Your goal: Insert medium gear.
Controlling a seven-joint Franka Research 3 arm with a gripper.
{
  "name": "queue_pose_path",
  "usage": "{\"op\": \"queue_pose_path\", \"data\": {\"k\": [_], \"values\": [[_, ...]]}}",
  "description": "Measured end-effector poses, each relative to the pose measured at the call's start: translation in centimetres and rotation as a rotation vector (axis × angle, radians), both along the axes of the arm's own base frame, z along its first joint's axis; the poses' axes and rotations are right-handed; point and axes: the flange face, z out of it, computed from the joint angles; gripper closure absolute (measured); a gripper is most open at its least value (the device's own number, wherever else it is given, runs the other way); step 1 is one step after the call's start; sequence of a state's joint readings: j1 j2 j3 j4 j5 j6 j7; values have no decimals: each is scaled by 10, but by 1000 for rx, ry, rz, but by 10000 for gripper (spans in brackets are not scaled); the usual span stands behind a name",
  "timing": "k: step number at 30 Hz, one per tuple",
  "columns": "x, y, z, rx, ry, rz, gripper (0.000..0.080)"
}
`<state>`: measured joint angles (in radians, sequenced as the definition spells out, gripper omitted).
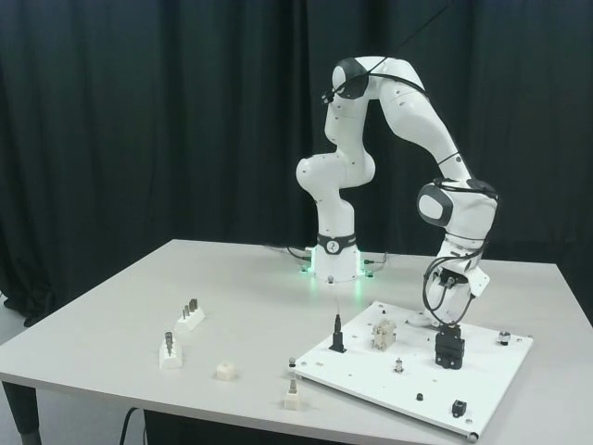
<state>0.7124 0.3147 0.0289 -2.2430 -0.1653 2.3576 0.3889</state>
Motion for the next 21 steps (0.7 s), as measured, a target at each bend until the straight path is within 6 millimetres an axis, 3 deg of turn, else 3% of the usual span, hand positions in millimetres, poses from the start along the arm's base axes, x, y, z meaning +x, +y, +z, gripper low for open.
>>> {"op": "queue_pose_path", "data": {"k": [21], "values": [[7, -7, 0, 30, 28, -110, 405]]}}
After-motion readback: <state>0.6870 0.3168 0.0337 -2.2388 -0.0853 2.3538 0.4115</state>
